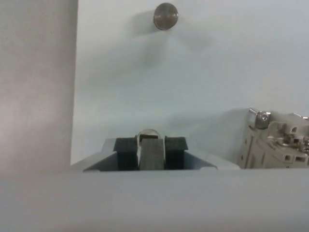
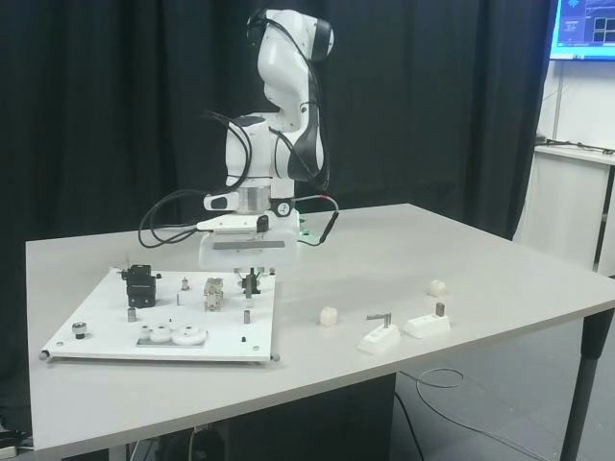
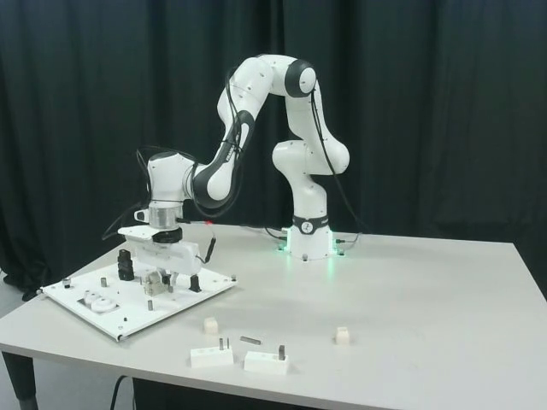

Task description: Insert square peg 3.

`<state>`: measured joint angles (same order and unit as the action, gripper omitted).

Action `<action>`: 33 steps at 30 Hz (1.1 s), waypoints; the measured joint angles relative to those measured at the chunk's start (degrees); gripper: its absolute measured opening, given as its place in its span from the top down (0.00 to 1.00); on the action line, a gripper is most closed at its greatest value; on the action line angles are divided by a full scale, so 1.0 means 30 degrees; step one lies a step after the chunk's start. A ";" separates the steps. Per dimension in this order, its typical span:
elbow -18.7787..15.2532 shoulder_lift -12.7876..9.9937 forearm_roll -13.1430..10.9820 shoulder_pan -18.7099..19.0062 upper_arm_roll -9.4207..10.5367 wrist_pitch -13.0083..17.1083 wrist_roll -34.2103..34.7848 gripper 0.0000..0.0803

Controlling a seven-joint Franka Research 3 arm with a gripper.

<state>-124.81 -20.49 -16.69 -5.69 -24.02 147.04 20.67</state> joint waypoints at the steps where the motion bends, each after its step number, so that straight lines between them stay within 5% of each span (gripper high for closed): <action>1: -0.0035 0.0000 -0.0016 0.0000 0.0002 0.0035 -0.0001 0.86; 33: -0.0967 -0.0245 -0.1157 0.0016 0.0164 0.1703 -0.0384 0.86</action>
